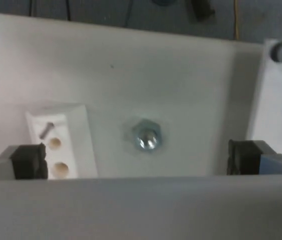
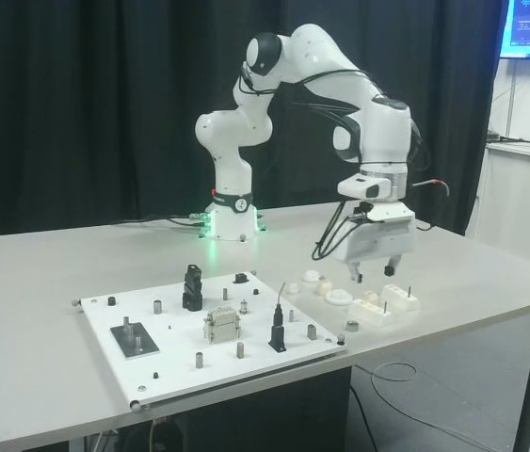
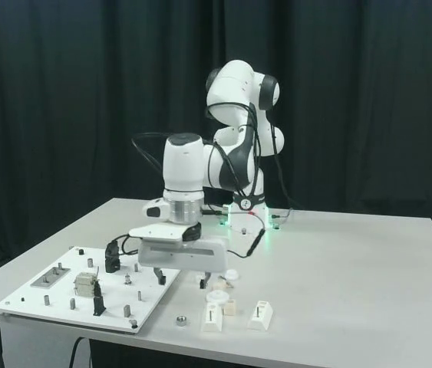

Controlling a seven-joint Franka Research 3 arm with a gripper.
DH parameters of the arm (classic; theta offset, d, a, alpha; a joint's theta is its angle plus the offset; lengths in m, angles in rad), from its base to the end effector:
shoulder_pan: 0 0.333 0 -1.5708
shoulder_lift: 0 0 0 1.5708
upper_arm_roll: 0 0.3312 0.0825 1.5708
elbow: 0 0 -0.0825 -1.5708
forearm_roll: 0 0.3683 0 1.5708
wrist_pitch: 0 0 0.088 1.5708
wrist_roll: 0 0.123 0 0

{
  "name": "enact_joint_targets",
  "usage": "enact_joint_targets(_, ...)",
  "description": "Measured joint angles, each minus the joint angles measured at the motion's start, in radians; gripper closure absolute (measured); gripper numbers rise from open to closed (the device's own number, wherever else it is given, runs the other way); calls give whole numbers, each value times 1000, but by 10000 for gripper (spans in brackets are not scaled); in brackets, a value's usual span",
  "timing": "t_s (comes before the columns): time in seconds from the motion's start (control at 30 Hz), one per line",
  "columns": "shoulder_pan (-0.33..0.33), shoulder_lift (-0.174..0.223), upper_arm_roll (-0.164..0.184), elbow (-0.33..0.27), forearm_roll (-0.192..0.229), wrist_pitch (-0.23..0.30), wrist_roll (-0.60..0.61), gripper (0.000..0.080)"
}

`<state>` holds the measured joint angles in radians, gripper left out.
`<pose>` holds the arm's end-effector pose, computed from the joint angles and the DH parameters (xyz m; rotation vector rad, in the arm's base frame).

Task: Pick round peg 1.

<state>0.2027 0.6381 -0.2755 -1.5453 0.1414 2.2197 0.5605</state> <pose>0.7056 -0.0138 0.2986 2.9428 -1.0059 0.1112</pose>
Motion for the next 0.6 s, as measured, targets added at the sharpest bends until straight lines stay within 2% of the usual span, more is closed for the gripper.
enact_joint_targets(0.23, 8, 42, 16, 24, -1, 31, -5, 3)
enact_joint_targets(0.6, 19, 85, 34, 27, -3, 43, -14, 3)
